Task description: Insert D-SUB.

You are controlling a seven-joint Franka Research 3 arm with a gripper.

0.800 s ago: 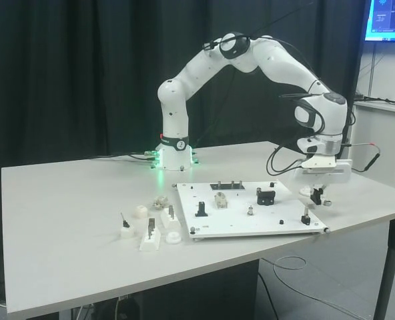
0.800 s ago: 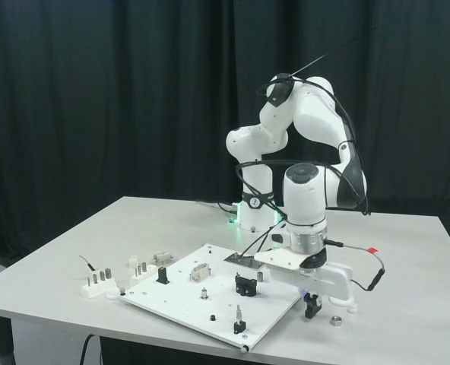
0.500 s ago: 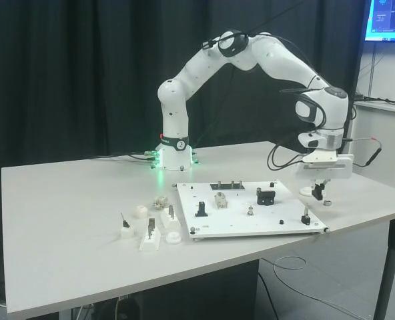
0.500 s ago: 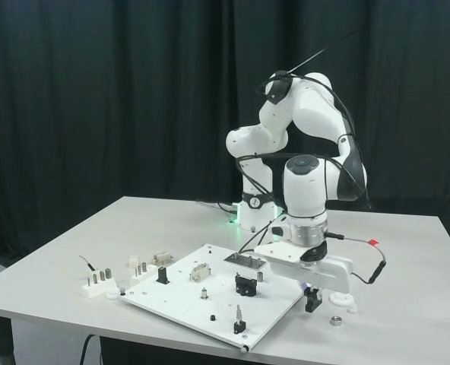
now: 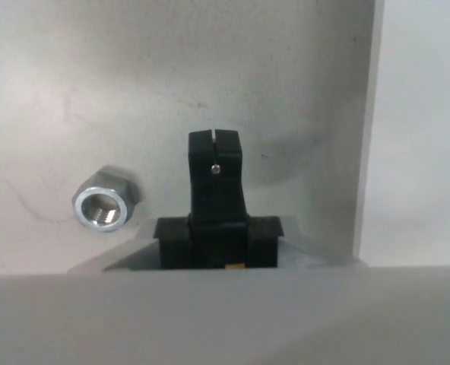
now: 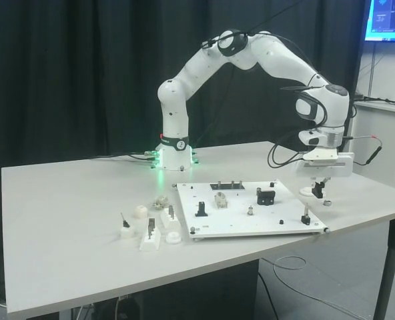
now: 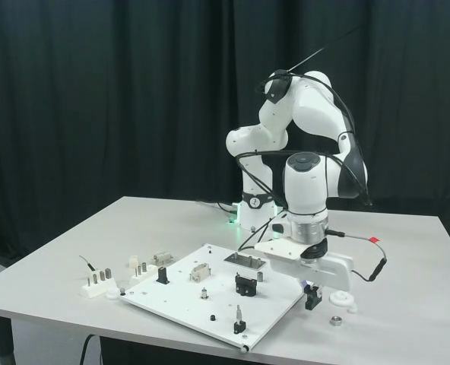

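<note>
Pincer (image 7: 313, 297) closes on a black connector (image 5: 217, 199), holding it just above the grey bench (image 6: 64, 200), beside the white board (image 6: 251, 215) edge, with a metal nut (image 5: 101, 205) lying near.

Robotics lab, test-cell setup — white arm (image 6: 251, 57) bolted to a grey table (image 6: 64, 200), black curtains (image 7: 96, 91) closing off the back and sides. White fixture board (image 7: 217, 300) with small mounted parts on the table, monitor (image 6: 387, 19) in the corner — no domestic or shop furnishings.
</note>
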